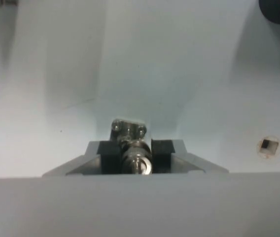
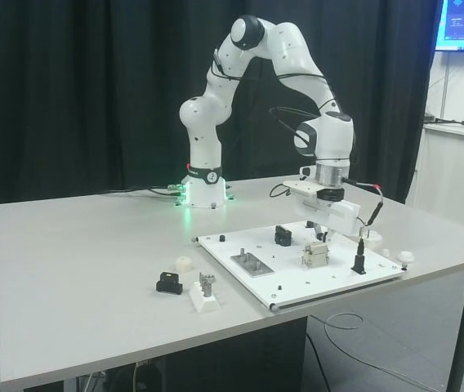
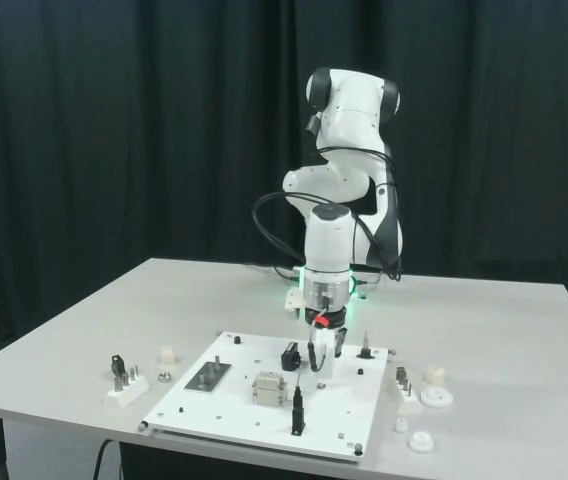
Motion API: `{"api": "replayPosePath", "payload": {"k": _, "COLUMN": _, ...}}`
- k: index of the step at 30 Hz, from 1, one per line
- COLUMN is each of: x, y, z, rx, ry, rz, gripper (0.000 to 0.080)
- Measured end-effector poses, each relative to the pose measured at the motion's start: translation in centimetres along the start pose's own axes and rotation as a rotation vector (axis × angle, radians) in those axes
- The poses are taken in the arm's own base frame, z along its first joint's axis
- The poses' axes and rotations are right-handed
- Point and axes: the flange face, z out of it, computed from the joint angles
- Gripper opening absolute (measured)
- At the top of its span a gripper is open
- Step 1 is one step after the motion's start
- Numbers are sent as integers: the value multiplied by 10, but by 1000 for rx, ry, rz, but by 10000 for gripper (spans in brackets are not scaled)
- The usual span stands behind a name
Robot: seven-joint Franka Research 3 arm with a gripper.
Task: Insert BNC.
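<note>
While the wrist view is looking down past the black fingertips, the gripper [image 1: 136, 154] is pinching a metal BNC plug [image 1: 136, 160] between its pads, the fingers closed narrowly against the plug's barrel. Just past the plug's tip, a small metal BNC socket [image 1: 128, 129] with a screwed flange is sitting on the white board [image 1: 179, 74]; the plug is lined up with it, though whether the two are touching cannot be told. A little square hole [image 1: 267, 145] is showing in the board off to one side.

Nearest the first room camera, a small white block [image 2: 203, 300] carrying metal pins, a black clip [image 2: 167, 283] and a white cap [image 2: 182, 264] are lying on the grey table [image 2: 77, 245], just off the board's [image 2: 248, 282] edge. On the board itself, a grey metal plate [image 2: 251, 263], a pale connector housing [image 2: 314, 254] and an upright black post [image 2: 359, 260] are standing apart from one another, with a small black block [image 2: 283, 236] farther back. Above the board's rear half, the gripper [image 2: 318, 225] is hanging close over the surface. Beyond the board's corner, white round parts [image 2: 405, 256] are resting on the table.

Farther back, the white arm [image 2: 265, 57] is arching up and over from its base [image 2: 203, 189], where green light is glowing. Behind everything, a black curtain [image 2: 77, 90] is hanging.
</note>
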Motion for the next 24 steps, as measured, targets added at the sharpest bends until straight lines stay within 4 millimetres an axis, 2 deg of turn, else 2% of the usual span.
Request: {"api": "replayPosePath", "payload": {"k": 24, "x": -1, "y": -2, "z": 0, "rx": 10, "ry": -5, "rz": 0, "gripper": 123}}
